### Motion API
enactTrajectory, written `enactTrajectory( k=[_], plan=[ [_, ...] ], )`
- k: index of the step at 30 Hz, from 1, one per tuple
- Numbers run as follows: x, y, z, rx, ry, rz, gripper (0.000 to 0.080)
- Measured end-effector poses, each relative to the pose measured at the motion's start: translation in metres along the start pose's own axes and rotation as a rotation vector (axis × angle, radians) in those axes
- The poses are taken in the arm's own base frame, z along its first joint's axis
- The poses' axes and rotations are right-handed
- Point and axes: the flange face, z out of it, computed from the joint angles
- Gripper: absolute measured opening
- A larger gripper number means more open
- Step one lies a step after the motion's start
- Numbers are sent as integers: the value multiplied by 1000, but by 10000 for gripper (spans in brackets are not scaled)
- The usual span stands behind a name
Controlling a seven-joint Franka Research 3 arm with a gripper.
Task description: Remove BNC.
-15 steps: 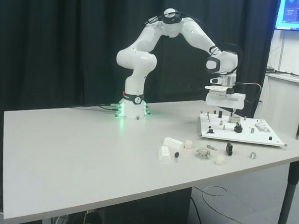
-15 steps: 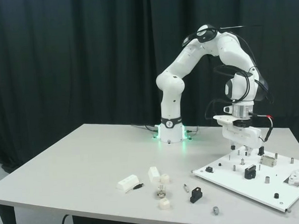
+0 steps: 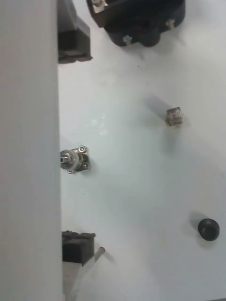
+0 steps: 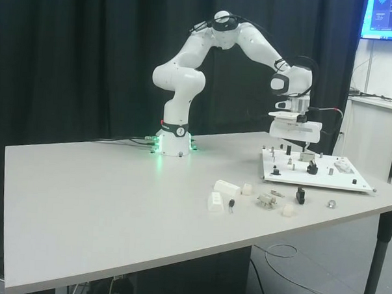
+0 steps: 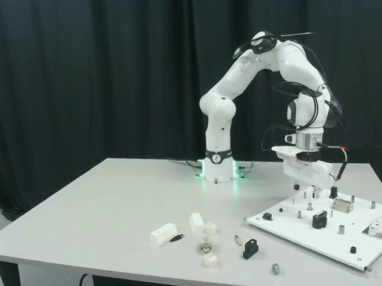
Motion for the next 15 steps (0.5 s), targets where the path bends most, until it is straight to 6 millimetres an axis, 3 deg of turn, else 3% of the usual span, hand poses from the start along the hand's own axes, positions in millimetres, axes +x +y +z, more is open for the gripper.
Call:
enactTrajectory(
  k=[15],
  plan=[
    [-1, -1, -3, -8, 16, -16, 800]
  ],
)
